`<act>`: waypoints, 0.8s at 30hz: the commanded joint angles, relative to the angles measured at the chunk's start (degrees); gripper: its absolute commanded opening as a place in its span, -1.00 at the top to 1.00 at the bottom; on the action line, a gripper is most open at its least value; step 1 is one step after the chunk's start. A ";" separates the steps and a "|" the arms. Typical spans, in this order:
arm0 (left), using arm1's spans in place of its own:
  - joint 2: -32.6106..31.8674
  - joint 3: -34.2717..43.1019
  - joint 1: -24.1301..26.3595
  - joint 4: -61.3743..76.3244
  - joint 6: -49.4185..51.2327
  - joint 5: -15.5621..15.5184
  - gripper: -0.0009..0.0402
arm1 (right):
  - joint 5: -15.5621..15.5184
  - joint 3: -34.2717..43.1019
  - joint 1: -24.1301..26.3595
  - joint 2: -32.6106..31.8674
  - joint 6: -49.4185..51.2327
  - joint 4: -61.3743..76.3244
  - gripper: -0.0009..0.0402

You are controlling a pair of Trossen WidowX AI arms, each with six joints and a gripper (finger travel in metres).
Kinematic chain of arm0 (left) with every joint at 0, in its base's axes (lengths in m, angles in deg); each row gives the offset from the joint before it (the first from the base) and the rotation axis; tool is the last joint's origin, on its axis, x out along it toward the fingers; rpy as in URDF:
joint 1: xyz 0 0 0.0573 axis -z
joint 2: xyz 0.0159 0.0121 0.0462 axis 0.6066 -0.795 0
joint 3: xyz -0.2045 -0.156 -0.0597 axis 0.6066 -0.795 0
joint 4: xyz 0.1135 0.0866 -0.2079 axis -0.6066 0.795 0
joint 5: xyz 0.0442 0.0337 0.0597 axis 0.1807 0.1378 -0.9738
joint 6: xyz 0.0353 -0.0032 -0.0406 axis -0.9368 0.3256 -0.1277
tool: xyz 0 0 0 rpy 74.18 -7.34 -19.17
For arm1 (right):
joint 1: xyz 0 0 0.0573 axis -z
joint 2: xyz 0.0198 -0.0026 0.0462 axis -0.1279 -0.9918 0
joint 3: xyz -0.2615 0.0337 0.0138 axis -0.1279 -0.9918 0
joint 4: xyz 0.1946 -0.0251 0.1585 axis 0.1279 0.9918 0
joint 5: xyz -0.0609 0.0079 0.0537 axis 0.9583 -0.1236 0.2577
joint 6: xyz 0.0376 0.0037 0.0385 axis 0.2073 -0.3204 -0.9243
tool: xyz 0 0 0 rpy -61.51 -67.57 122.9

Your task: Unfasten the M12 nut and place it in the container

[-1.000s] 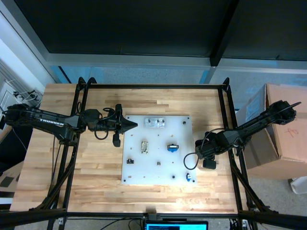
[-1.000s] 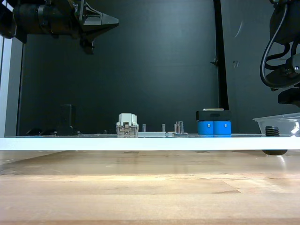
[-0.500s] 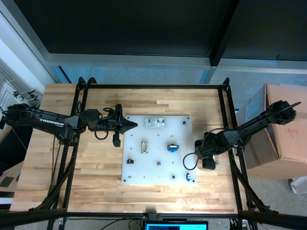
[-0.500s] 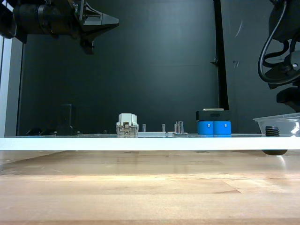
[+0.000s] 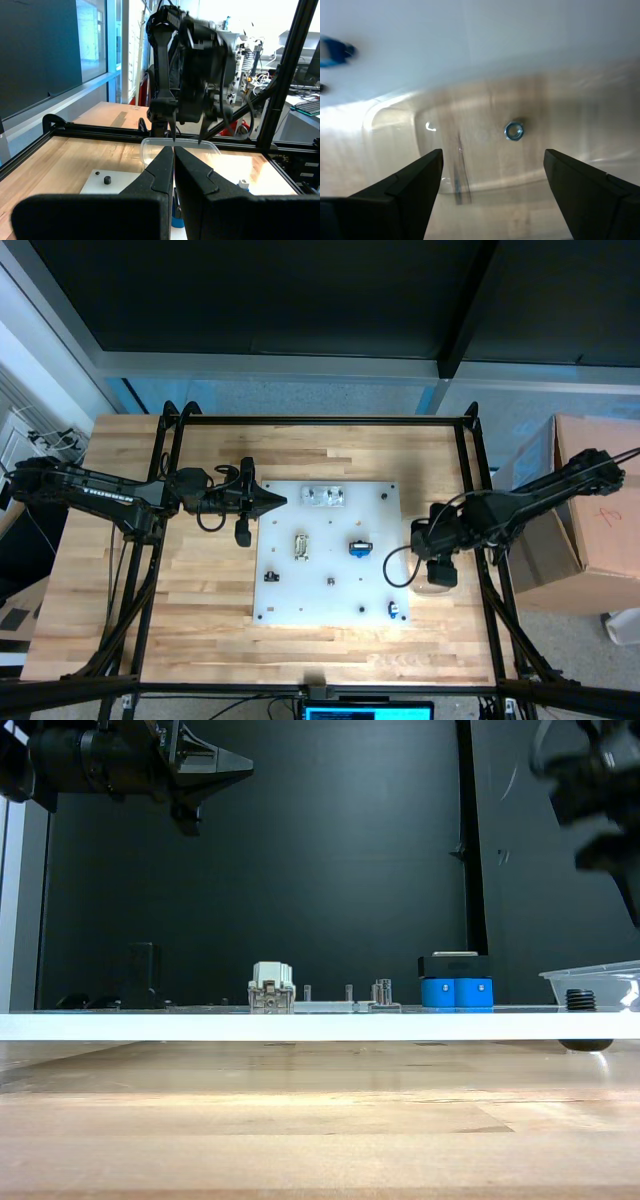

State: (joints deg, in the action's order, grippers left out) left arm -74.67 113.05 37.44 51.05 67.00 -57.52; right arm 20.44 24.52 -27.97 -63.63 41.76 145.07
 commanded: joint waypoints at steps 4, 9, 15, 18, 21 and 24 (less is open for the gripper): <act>0.00 0.02 -0.02 0.00 0.00 0.00 0.96 | 3.04 9.81 7.13 0.28 4.81 0.48 0.18; 0.00 0.02 -0.02 -0.02 0.00 0.00 0.96 | 3.17 12.63 11.82 0.92 12.94 -8.70 0.94; 0.00 0.02 -0.02 0.00 0.00 0.00 0.96 | 2.75 10.64 16.52 1.53 21.07 -26.27 0.98; 0.00 0.02 -0.02 0.00 0.00 0.00 0.96 | 1.88 7.52 18.78 2.71 23.80 -37.77 0.96; 0.00 0.02 0.00 -0.02 0.00 0.00 0.96 | -1.11 3.85 20.61 3.52 24.41 -49.18 0.96; 0.00 0.02 0.00 -0.02 0.00 0.00 0.96 | -3.30 -0.17 21.62 3.98 25.24 -59.78 0.96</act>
State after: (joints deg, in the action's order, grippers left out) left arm -74.64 113.05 37.44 51.05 67.02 -57.52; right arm 17.69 25.94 -6.68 -59.93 66.85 89.70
